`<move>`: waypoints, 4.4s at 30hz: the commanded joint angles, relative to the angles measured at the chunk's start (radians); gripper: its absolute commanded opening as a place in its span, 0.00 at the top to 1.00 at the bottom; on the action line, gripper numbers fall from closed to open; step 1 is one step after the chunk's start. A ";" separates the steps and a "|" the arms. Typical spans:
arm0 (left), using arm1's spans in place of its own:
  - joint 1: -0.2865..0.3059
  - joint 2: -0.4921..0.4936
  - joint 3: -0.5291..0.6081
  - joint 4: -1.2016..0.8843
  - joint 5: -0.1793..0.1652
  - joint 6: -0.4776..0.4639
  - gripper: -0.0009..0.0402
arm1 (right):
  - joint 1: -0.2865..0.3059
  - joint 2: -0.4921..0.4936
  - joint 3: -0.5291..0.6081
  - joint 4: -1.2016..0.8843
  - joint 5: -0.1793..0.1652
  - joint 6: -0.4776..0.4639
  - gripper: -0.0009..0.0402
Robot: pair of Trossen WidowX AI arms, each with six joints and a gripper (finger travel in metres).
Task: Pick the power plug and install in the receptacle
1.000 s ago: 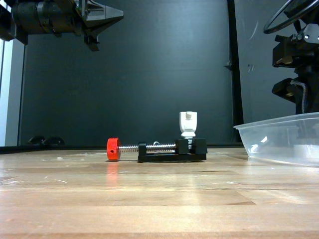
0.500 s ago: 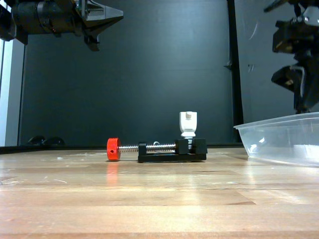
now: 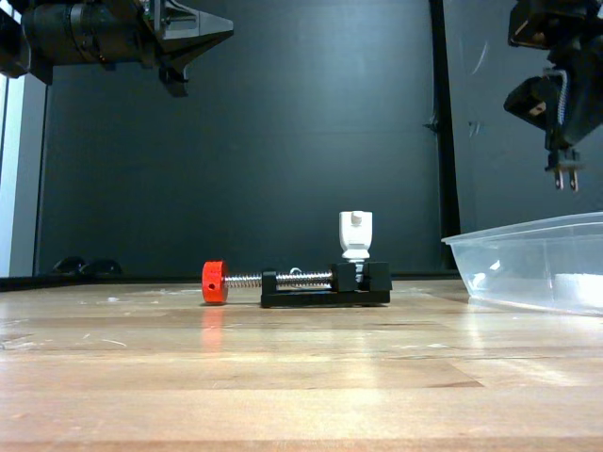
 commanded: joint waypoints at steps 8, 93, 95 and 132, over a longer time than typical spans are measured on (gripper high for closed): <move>0.000 0.000 0.000 0.000 0.000 0.000 0.98 | -0.082 0.171 0.151 0.029 -0.001 -0.066 0.98; 0.000 0.000 0.000 0.000 0.000 0.000 0.98 | -0.185 0.687 0.401 0.270 -0.001 -0.194 0.98; 0.000 0.000 0.000 0.000 0.000 0.000 0.98 | -0.185 0.687 0.387 0.281 -0.002 -0.192 0.98; 0.000 0.000 0.000 0.000 0.000 0.000 0.98 | -0.214 0.687 0.245 0.422 -0.028 -0.174 0.98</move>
